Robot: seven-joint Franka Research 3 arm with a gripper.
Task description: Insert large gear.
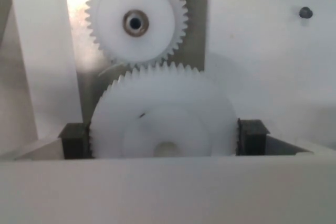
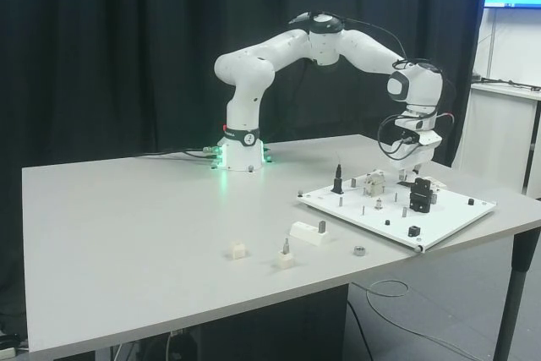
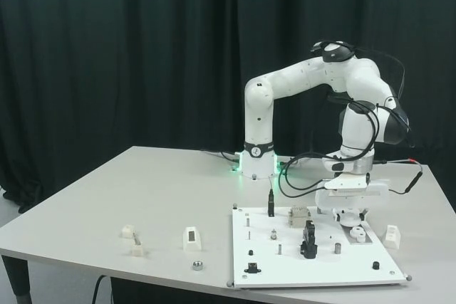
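In the wrist view the large white gear (image 1: 163, 114) sits between two black finger pads (image 1: 73, 140), and my gripper (image 1: 163, 139) is shut on its rim. Just beyond it a smaller white gear (image 1: 136, 19) with a metal hub lies flat on the white board (image 1: 262, 66). The two gears' teeth come close together; I cannot tell whether they touch. In the room views my gripper (image 2: 406, 161) (image 3: 348, 216) hangs low over the far right part of the board (image 2: 448, 219) (image 3: 320, 270). The held gear is hidden there.
Black fixtures (image 2: 420, 196) (image 3: 308, 238) and small pegs stand on the board near the gripper. A black screw head (image 1: 305, 12) marks the board. Small white blocks (image 2: 308, 232) (image 3: 192, 238) and a metal nut (image 2: 359, 250) lie on the grey table in front.
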